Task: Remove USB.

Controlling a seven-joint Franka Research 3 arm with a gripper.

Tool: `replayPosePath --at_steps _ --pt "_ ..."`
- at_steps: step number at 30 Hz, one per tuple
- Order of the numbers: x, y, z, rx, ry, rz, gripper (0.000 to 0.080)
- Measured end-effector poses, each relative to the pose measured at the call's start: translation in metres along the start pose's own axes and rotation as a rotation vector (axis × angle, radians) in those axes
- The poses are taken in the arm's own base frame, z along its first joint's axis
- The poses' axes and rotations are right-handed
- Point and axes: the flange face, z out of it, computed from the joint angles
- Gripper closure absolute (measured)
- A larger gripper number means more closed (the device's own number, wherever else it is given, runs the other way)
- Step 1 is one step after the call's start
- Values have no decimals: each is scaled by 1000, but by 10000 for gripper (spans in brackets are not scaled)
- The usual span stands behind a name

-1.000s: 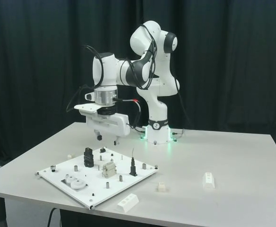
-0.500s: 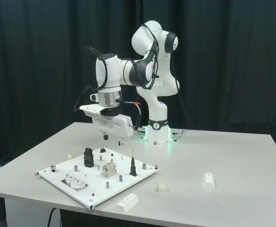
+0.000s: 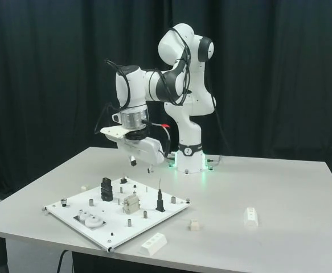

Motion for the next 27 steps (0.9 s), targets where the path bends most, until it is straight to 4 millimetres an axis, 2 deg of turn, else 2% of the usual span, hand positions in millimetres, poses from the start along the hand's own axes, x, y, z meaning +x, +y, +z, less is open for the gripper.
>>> replayPosePath --at_steps 13,27 --pt "-19 26 22 -24 -46 54 3" --pt "-41 46 45 53 -35 74 3"
